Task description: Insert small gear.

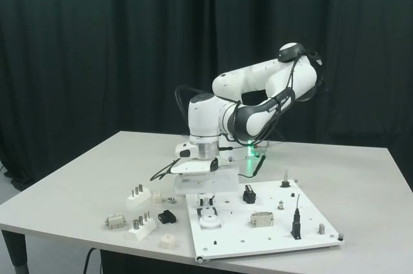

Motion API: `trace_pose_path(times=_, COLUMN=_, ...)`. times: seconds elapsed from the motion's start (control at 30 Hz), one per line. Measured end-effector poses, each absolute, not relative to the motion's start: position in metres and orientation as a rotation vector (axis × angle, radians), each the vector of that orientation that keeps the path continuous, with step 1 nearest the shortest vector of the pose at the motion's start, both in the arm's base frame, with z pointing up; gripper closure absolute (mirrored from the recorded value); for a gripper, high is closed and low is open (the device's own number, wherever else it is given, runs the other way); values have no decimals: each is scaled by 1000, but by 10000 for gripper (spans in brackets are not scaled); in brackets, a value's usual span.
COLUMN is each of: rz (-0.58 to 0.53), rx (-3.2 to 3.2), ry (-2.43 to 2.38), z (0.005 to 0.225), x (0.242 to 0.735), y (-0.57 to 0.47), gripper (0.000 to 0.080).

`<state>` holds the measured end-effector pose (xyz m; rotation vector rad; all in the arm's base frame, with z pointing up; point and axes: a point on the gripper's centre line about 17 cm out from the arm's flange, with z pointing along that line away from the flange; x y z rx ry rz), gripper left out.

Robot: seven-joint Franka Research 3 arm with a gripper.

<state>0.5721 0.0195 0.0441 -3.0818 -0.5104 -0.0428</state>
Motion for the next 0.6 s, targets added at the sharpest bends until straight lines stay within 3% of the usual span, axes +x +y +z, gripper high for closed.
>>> trace_pose_path(times=0.6, rz=-35, rx=-3072, ry=-577, z=44, x=572, y=19, gripper=603)
